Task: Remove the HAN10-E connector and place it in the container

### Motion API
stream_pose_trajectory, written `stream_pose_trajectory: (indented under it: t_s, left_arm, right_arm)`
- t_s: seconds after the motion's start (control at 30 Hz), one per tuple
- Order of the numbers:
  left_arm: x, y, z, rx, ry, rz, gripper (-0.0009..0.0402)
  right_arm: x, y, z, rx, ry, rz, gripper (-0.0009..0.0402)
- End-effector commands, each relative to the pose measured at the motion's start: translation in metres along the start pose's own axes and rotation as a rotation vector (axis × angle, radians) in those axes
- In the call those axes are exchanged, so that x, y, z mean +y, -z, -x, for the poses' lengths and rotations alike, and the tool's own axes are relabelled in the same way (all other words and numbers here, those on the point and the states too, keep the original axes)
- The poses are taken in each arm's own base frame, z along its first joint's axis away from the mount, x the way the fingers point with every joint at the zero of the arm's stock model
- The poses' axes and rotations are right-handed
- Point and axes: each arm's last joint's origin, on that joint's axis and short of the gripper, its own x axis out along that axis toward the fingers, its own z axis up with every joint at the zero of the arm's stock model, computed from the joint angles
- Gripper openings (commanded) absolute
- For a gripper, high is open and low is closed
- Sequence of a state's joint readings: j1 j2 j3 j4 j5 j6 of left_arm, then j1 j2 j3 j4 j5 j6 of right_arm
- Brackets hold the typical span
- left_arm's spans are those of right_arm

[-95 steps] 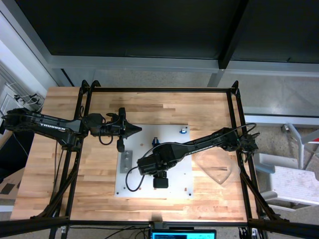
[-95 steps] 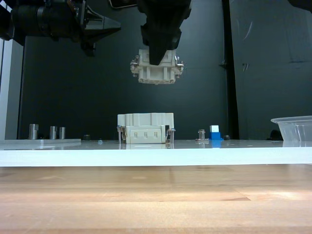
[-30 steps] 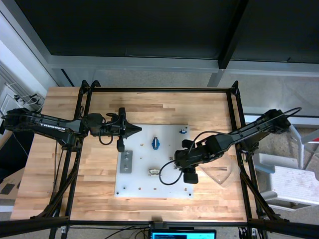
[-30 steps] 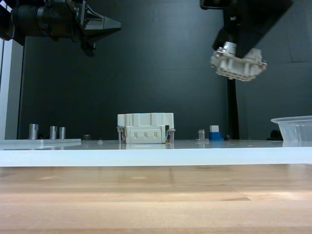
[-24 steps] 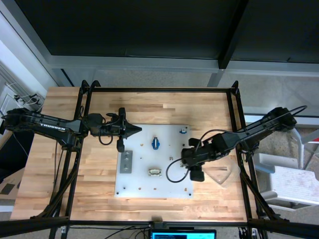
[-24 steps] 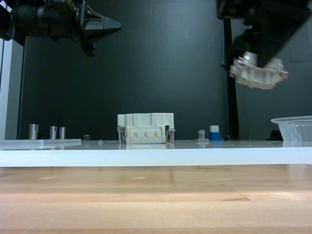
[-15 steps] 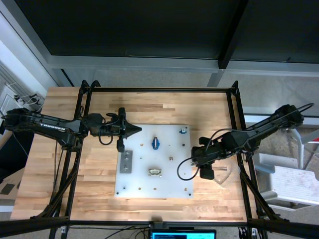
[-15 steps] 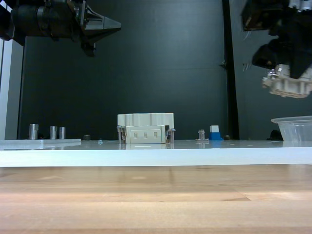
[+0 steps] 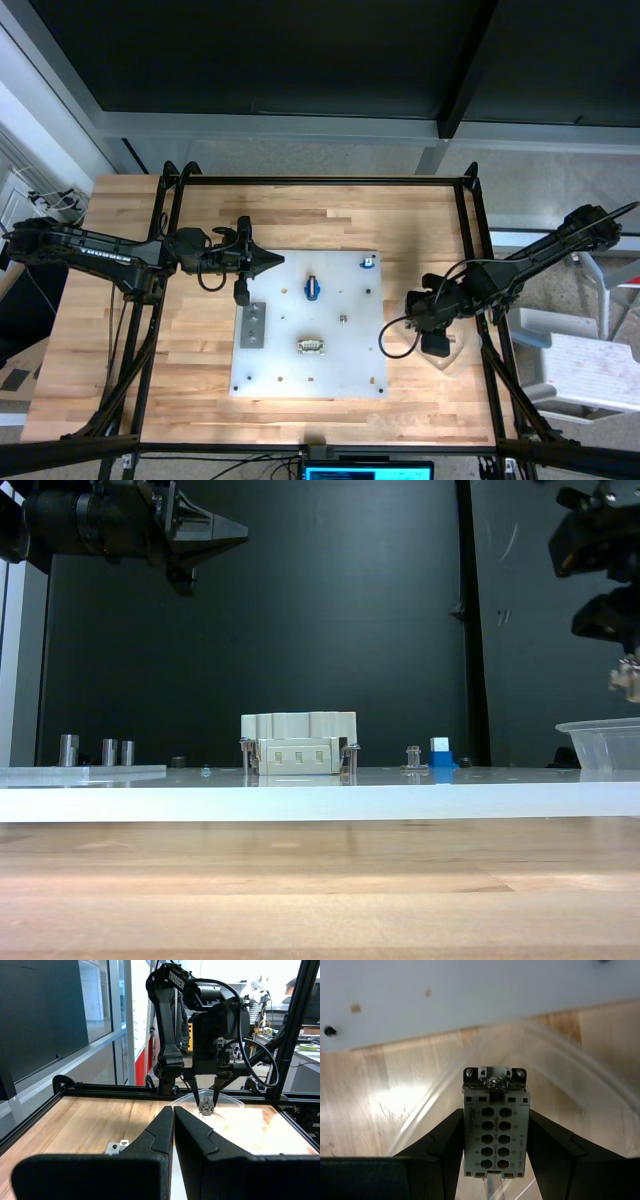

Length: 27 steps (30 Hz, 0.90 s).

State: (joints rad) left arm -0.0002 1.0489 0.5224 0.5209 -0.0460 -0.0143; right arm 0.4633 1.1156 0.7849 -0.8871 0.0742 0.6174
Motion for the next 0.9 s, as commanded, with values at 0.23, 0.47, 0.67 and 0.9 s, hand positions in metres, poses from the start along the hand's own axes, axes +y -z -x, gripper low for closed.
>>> stream_pose_trajectory:
  t_s: [0.23, 0.47, 0.67, 0.9]
  left_arm:
    - [0.000, 0.000, 0.000, 0.000, 0.000, 0.000, 0.0000]
    - [0.000, 0.000, 0.000, 0.000, 0.000, 0.000, 0.0000]
    - [0.000, 0.000, 0.000, 0.000, 0.000, 0.000, 0.0000]
    - [0.000, 0.000, 0.000, 0.000, 0.000, 0.000, 0.0000]
  right_arm:
    - [-0.005, 0.016, -0.017, 0.075, 0.006, -0.021, 0.0052]
    - [-0.007, 0.020, -0.024, 0.103, 0.021, -0.031, 0.0053]
    - [-0.007, 0.019, -0.028, 0.087, 0.040, -0.034, 0.0083]
    - [-0.005, 0.017, -0.029, 0.071, 0.027, -0.039, 0.0164]
